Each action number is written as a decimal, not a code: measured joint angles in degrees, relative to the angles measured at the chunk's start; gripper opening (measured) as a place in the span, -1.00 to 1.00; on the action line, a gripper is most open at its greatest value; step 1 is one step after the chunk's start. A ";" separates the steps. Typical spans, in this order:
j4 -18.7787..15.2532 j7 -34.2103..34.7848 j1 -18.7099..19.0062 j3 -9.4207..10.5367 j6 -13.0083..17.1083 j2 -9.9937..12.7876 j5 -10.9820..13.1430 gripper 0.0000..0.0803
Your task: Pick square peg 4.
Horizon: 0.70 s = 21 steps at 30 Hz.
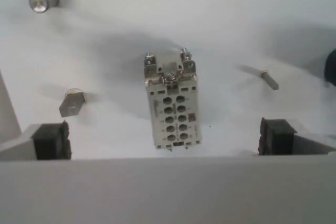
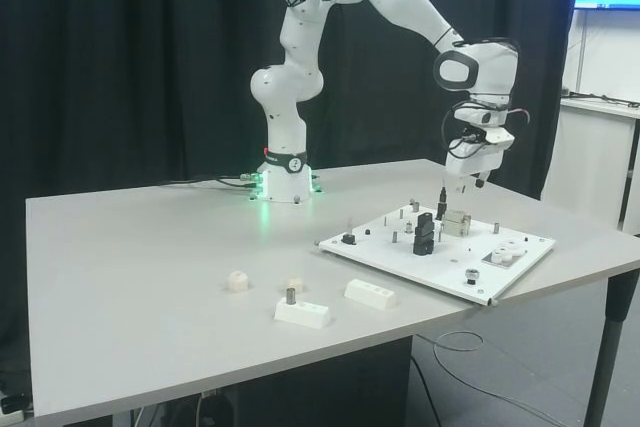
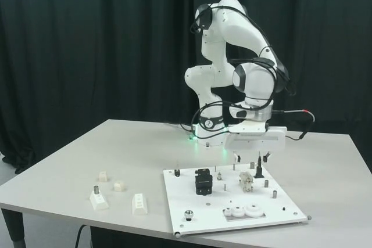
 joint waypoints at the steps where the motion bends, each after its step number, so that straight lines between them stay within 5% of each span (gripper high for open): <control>1: 0.09 0.00 -0.07 0.00 -0.06 0.00 0.00 0.99; 10: 0.75 -0.58 -0.36 -0.43 -0.46 0.03 0.06 0.99; 21: 2.43 -3.98 -0.49 -3.17 -1.04 0.13 0.00 0.99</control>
